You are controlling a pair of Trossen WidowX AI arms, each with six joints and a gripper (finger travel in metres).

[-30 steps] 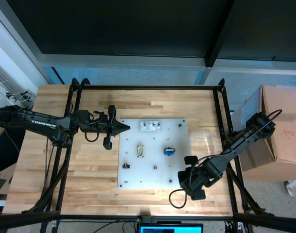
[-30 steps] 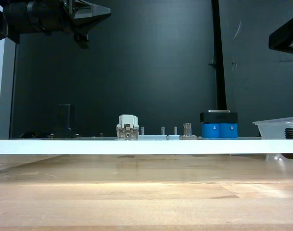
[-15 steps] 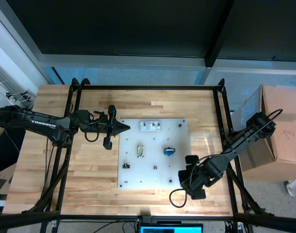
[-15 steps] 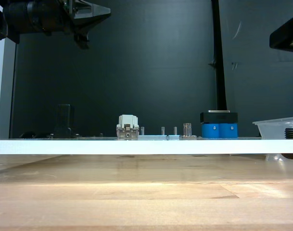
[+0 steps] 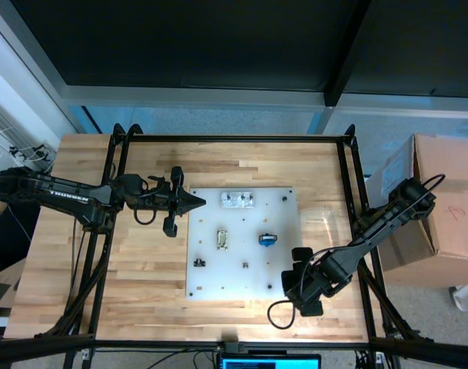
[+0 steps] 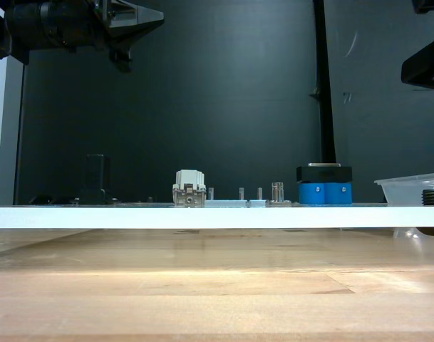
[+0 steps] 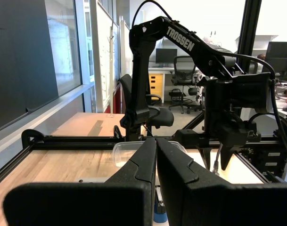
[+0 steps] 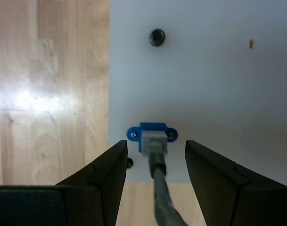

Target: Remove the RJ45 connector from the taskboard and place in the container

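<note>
The RJ45 connector [image 8: 154, 141] is a grey plug sitting in its blue seat [image 8: 133, 134] on the white taskboard [image 5: 241, 265], with its cable [image 5: 278, 314] trailing off the board's near edge. My right gripper [image 8: 156, 144] hangs above it, open, with one finger on each side and neither touching it. In the high view the right gripper [image 5: 293, 281] covers the board's near right corner and hides the plug. My left gripper [image 5: 194, 201] is shut and empty, held high over the board's left edge and pointing right. The clear container [image 5: 323, 218] lies right of the board.
On the board stand a blue block [image 5: 267, 239], a white connector [image 5: 222, 240] and a silver fitting [image 5: 239, 200]. The container [image 6: 416, 188] holds a small black part [image 6: 432, 196]. A black frame surrounds the table, and a cardboard box [image 5: 441, 207] stands off its right edge.
The right gripper has sunk slightly in the low view. The left arm and the RJ45 connector have not moved.
</note>
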